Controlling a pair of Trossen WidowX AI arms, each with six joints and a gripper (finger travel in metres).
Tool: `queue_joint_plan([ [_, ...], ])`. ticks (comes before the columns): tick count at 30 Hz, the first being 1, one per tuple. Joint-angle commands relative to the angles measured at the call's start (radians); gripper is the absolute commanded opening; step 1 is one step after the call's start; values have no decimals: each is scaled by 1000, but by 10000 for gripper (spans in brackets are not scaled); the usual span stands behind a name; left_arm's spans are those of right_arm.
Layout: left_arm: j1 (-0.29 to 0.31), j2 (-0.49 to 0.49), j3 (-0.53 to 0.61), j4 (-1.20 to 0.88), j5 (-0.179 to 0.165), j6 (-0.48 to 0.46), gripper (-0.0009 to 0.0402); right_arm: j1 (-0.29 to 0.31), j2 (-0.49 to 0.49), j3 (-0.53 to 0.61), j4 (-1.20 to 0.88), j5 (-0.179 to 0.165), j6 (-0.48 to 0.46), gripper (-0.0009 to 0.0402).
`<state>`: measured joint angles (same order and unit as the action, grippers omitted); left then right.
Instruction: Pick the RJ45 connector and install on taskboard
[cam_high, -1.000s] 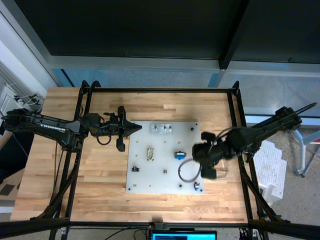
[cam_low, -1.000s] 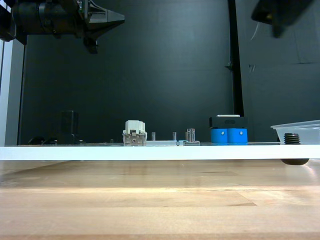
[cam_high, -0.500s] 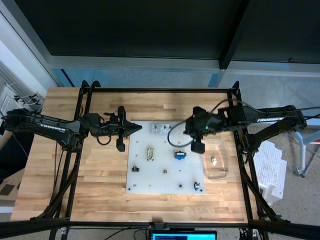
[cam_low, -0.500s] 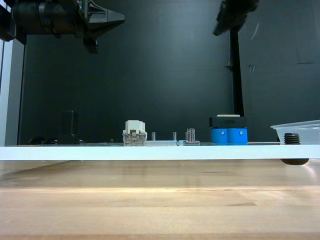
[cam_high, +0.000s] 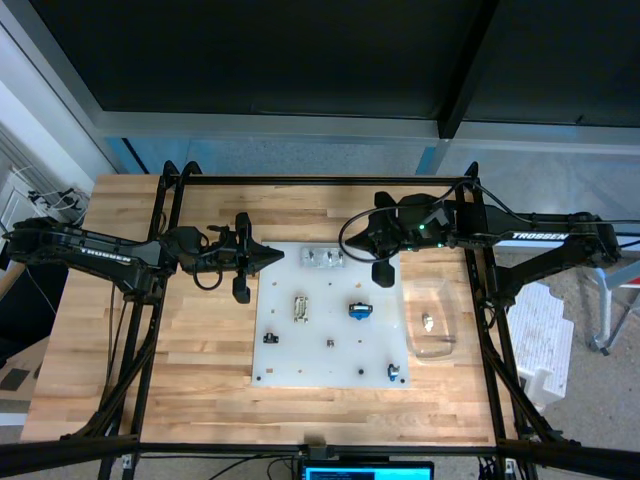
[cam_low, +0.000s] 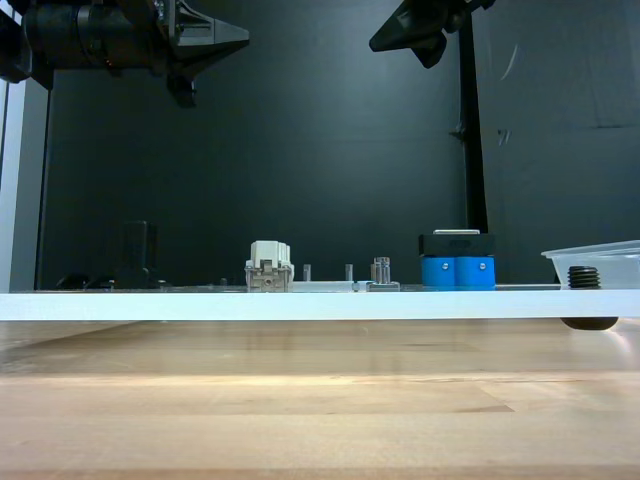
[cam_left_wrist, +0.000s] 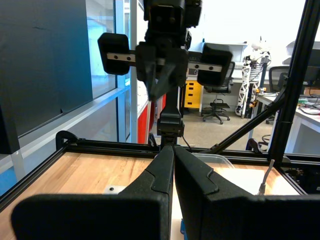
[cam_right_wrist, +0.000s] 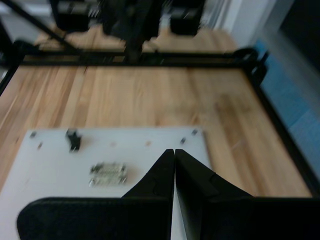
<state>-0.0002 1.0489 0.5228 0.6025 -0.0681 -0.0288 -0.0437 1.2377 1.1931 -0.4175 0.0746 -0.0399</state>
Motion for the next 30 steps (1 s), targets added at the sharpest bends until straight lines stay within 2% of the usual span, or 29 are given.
queue_joint_plan([
  [1,0,0,0,0,0,0,0,0,-35,-70,129,-14,10,0],
  [2,0,0,0,0,0,0,0,0,-44,-92,171,-24,10,0],
  [13,0,0,0,0,0,0,0,-1,-105,-335,614,-23,51,0],
  [21,0,0,0,0,0,0,0,-2,-139,-434,748,-25,74,0],
  [26,0,0,0,0,0,0,0,-2,-153,-465,797,-76,77,0],
  [30,0,0,0,0,0,0,0,-2,-177,-491,801,-74,77,0],
])
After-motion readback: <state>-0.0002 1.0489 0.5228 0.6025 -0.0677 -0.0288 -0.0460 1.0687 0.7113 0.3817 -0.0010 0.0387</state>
